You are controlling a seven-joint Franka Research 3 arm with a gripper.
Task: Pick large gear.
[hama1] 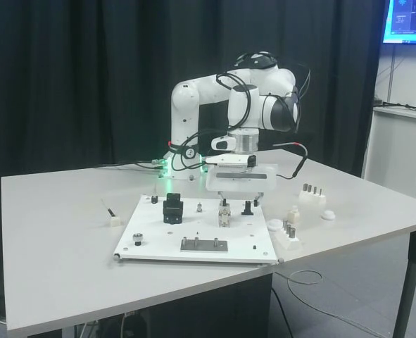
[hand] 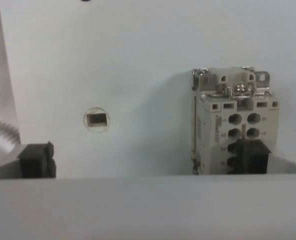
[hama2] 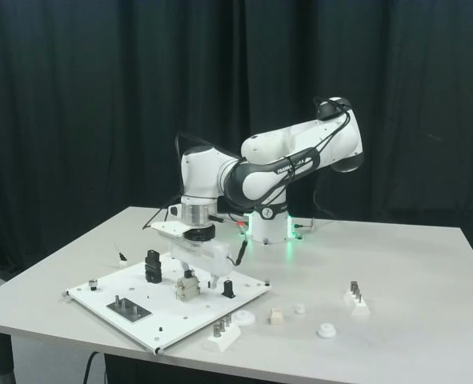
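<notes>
Backdrop: black curtain (hama2: 76, 96) is hanging behind us.
Gripper (hand: 142, 160): fingers are standing apart, empty.
Large gear (hand: 0, 140): we are judging it light, rigid; pinch toothed rim, at nine o'clock.

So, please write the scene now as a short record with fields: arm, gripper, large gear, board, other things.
arm: white arm bent over the white board
gripper: gripper hangs low above the board, fingers wide apart, holding nothing
large gear: white toothed rim shows at the edge of the wrist view, beside one finger; not grasped
board: carries a numbered connector block, directly under the gripper
other things: small white parts lie on the grey table
</notes>
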